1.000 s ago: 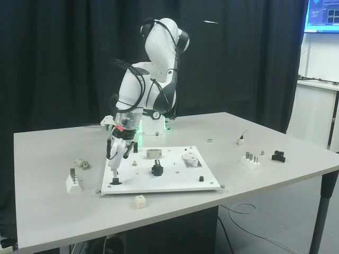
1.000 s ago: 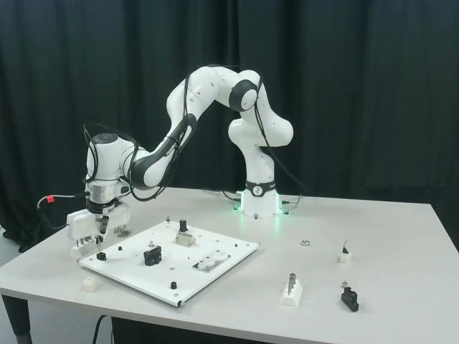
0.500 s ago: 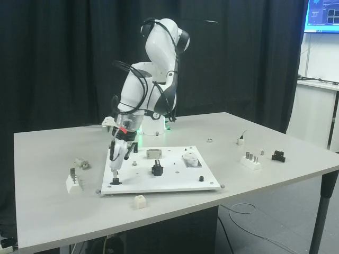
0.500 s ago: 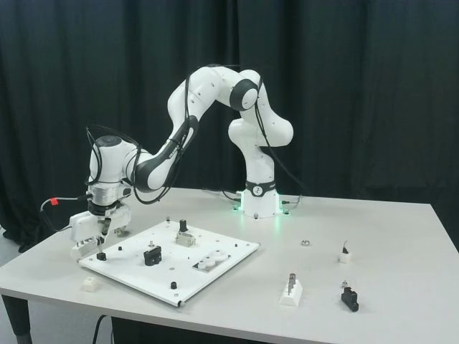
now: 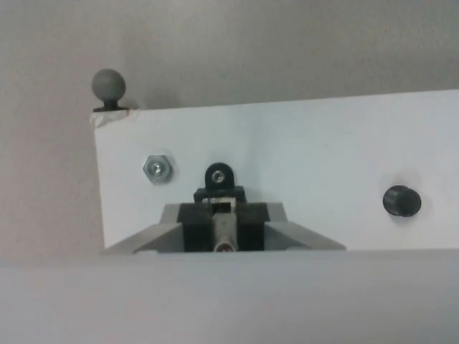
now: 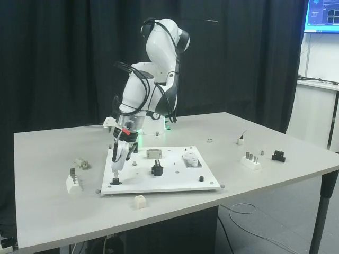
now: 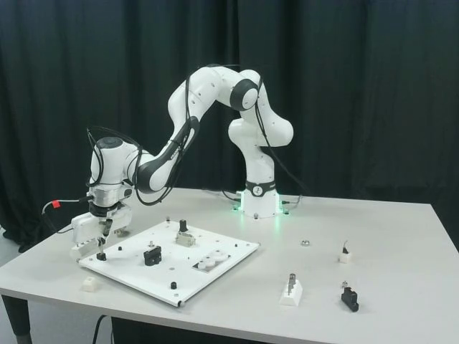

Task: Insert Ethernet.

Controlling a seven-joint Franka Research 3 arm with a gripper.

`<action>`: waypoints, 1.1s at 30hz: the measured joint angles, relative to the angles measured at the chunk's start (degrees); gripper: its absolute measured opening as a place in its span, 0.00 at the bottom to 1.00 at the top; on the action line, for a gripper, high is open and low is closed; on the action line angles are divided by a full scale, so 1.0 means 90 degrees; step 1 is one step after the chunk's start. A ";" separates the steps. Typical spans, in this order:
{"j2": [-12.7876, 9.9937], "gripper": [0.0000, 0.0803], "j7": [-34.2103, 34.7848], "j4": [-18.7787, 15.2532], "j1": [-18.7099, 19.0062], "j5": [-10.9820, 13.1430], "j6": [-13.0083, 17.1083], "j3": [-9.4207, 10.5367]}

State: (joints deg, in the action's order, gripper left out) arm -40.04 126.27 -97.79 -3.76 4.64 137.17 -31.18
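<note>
My gripper (image 5: 224,240) is shut on a small grey Ethernet plug (image 5: 224,231), held between two black pads (image 5: 191,226). Just beyond the plug's tip a small black socket (image 5: 219,176) stands on the white board (image 5: 308,158), near the board's corner. In the first room view the gripper (image 6: 115,170) hangs tilted right above that black socket (image 6: 114,182) at the near left corner of the white board (image 6: 175,183). The second room view shows the gripper (image 7: 101,246) over the same socket (image 7: 101,256); whether plug and socket touch is unclear.
A hex nut (image 5: 158,168), a black knob (image 5: 401,201) and a grey ball foot (image 5: 108,84) lie close to the socket. A black part (image 6: 157,170) stands on the board. A white block (image 6: 139,201) and a white holder (image 6: 73,182) are on the grey table (image 6: 47,153).
The wrist and forearm have swung a little toward the board's middle, changing the hand's tilt. The gripper tip stays over the black socket, still shut on the plug.
</note>
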 joint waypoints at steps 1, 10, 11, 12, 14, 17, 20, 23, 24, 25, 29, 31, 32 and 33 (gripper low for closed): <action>0.0000 0.08 0.0000 0.0000 -0.0001 -0.0008 -0.0002 0.0000; 0.0002 0.08 0.0000 0.0001 -0.0019 -0.0065 -0.0013 0.0001; 0.0002 0.08 0.0000 0.0001 -0.0019 -0.0065 -0.0014 0.0001; 0.0002 0.08 0.0000 0.0002 -0.0019 -0.0066 -0.0015 0.0001; 0.0002 0.08 0.0000 0.0003 -0.0019 -0.0066 -0.0016 0.0003; 0.0002 0.08 0.0000 0.0005 -0.0021 -0.0066 -0.0017 0.0008; 0.0002 0.08 0.0000 0.0009 -0.0025 -0.0066 -0.0017 0.0017; 0.0002 0.08 0.0000 0.0016 -0.0032 -0.0066 -0.0017 0.0032; 0.0002 0.08 0.0000 0.0018 -0.0035 -0.0066 -0.0014 0.0039; 0.0002 0.08 0.0000 0.0021 -0.0039 -0.0066 -0.0012 0.0047; 0.0002 0.08 0.0000 0.0033 -0.0061 -0.0066 0.0002 0.0075; 0.0002 0.08 0.0000 0.0037 -0.0071 -0.0066 0.0004 0.0084; 0.0002 0.08 -0.0001 0.0038 -0.0075 -0.0066 0.0004 0.0087; 0.0002 0.08 -0.0004 0.0039 -0.0079 -0.0066 0.0005 0.0089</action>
State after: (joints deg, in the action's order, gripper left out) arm -40.03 126.24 -97.44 -4.47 4.04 137.21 -30.37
